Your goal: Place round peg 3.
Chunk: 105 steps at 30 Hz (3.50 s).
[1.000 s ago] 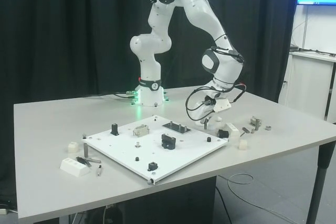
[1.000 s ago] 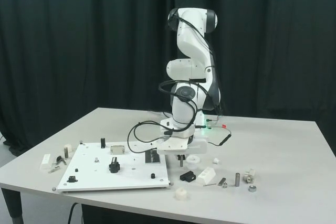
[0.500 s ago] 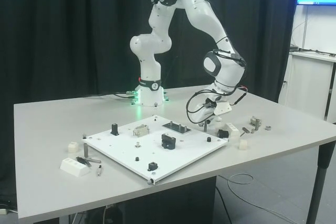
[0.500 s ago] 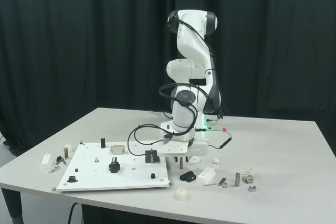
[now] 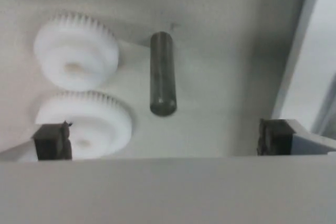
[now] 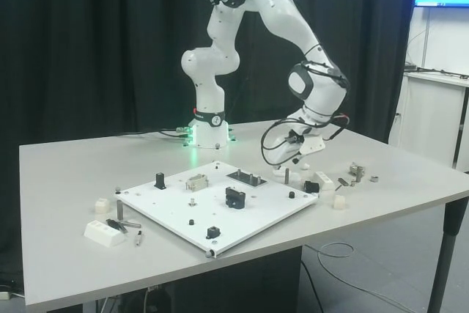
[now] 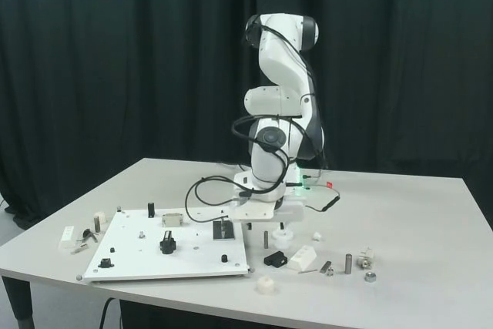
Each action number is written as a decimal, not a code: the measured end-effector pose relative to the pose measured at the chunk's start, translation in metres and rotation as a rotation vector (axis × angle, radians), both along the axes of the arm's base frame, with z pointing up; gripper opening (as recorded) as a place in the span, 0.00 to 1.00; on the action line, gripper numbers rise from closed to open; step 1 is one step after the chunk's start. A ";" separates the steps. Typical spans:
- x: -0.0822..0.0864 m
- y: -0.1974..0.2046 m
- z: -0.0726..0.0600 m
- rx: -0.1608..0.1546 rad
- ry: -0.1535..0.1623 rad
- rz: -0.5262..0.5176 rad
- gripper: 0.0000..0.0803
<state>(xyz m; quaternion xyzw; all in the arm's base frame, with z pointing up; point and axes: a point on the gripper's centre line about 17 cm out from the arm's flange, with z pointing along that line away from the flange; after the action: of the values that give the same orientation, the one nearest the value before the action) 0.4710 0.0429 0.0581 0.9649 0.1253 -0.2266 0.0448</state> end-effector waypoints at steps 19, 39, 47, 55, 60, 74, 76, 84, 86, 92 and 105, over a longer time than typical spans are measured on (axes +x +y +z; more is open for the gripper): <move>0.008 -0.006 0.068 0.013 -0.045 -0.047 1.00; -0.026 -0.033 0.101 0.044 -0.122 -0.107 1.00; -0.038 -0.044 0.104 0.053 -0.170 -0.120 1.00; -0.039 -0.055 0.106 0.057 -0.214 -0.146 1.00; -0.036 -0.062 0.108 0.051 -0.230 -0.152 1.00; -0.029 -0.076 0.111 0.051 -0.248 -0.087 1.00; -0.029 -0.076 0.111 0.057 -0.246 -0.068 1.00; -0.029 -0.079 0.111 0.049 -0.251 -0.098 1.00; -0.029 -0.080 0.111 0.043 -0.253 -0.117 1.00; -0.029 -0.081 0.111 0.040 -0.255 -0.129 1.00; -0.029 -0.081 0.111 0.041 -0.255 -0.126 1.00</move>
<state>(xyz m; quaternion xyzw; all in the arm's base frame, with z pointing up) 0.4420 -0.0382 0.1688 0.9925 0.0624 -0.1021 0.0263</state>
